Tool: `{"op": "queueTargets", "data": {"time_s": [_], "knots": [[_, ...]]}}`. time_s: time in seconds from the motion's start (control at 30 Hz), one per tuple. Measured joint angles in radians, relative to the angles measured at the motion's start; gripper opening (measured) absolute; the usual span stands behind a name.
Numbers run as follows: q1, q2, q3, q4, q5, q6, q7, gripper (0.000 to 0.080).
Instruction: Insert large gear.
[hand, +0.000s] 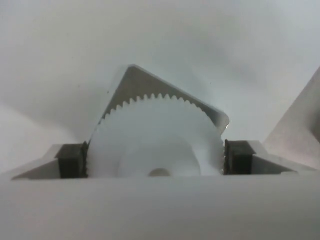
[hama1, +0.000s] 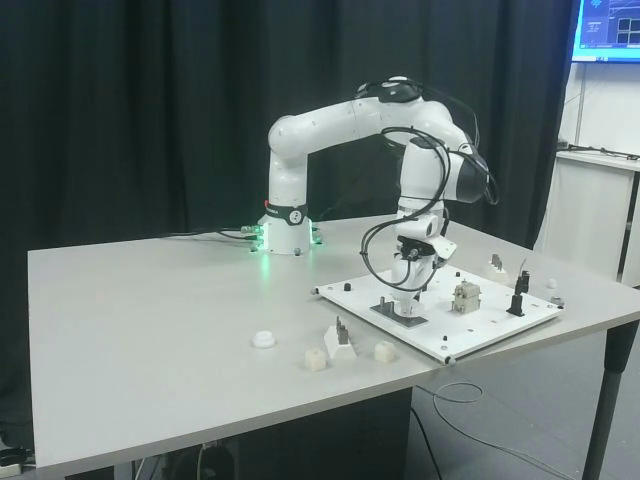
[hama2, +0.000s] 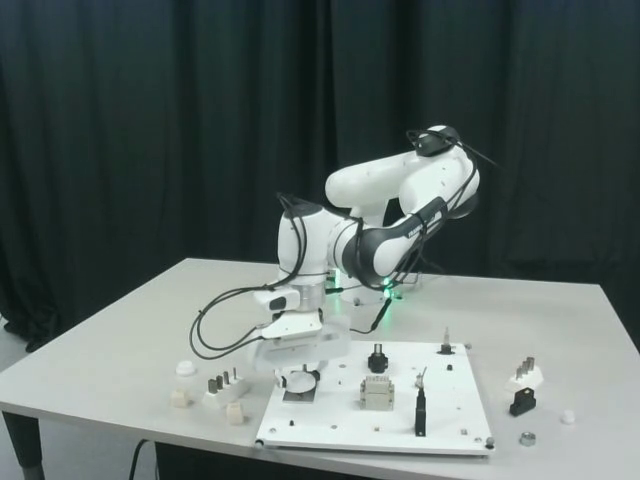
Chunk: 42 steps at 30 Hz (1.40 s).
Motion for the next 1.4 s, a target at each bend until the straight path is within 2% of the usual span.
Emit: {"op": "queueTargets", "data": {"time_s": [0.8,0.83,1.0,1.03,1.23,1.4], "knots": [[0.004,0.002,0.001,-0.005,0.005,0.005,-0.047,0.0593],[0.005,0.002,0.002,-0.005,0.005,0.007,-0.047,0.0678],[0.005,0.002,-0.003,-0.005,0.005,0.011,-0.045,0.0678],[0.005,0.002,-0.006,-0.005,0.004,0.011,-0.043,0.0775],[0.003,0.003,-0.034,-0.005,-0.008,0.007,0.012,0.0794],[0.0,0.008,-0.066,-0.005,-0.022,-0.02,0.061,0.0794]]}}
